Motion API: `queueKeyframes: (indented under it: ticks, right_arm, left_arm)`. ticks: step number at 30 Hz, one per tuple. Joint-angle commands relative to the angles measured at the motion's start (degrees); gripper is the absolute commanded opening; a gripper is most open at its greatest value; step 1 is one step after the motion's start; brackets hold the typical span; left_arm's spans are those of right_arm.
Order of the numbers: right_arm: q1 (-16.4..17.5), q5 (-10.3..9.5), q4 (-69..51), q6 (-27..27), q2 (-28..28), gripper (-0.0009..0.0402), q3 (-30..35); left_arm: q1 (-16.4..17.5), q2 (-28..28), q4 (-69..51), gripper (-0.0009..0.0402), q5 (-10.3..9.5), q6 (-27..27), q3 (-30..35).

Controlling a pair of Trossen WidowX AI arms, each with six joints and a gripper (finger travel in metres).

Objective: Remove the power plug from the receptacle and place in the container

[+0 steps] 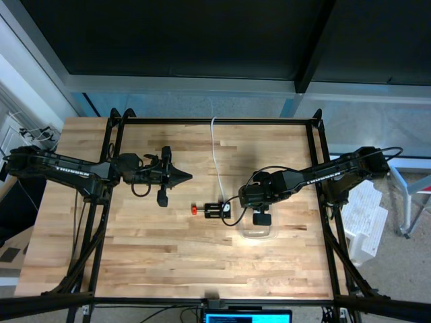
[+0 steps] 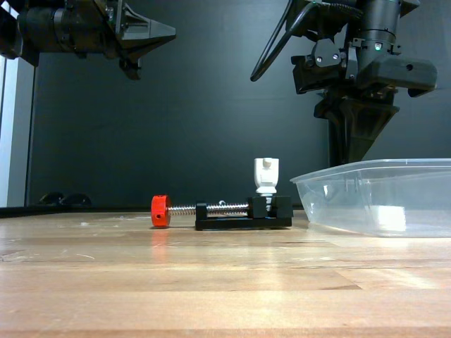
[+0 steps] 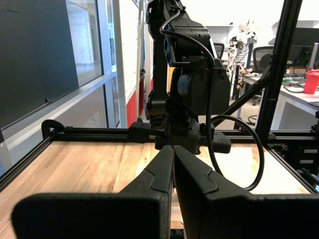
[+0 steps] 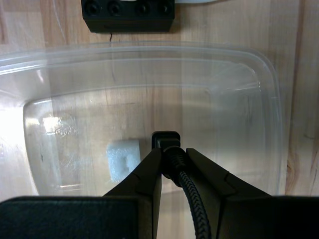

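Now, only the right wrist view shows the right gripper point(image 4: 170, 155) clamped on the tiny black power plug point(image 4: 166, 139) over the clear shallow plastic tray point(image 4: 209, 53), white cube point(image 4: 120, 159) inside; left gripper point(image 3: 173, 149), pressed together, hangs high at left.

Lab office: desks point(image 3: 300, 93), swivel chairs point(image 3: 257, 54), glazed partitions point(image 3: 83, 42).

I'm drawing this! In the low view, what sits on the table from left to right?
Orange-red knob → black vise with the white receptacle at its right end → container. Up high, the left gripper hangs shut at the left; the right gripper, holding the power plug, hangs over the container.
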Motion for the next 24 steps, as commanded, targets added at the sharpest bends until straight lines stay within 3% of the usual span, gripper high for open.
queueKeyframes:
  ticks: [1,13,18,24]
  right_arm:
    - [0.1,0.07,0.4,0.5,0.1,0.009,0.1]
    - [0.2,0.09,0.5,1.8,-0.7,0.0194,0.1]
    - [0.3,0.02,0.3,1.8,-1.2,0.0207,0.1]
    - [0.2,-0.28,0.3,1.6,-3.1,0.0192,0.1]
  left_arm:
    - [0.0,0.0,0.0,0.0,0.0,0.0,0.0]
    - [0.0,0.0,0.0,0.0,0.0,0.0,0.0]
    - [0.0,0.0,0.0,0.0,0.0,0.0,0.0]
    - [0.0,0.0,0.0,0.0,0.0,0.0,0.0]
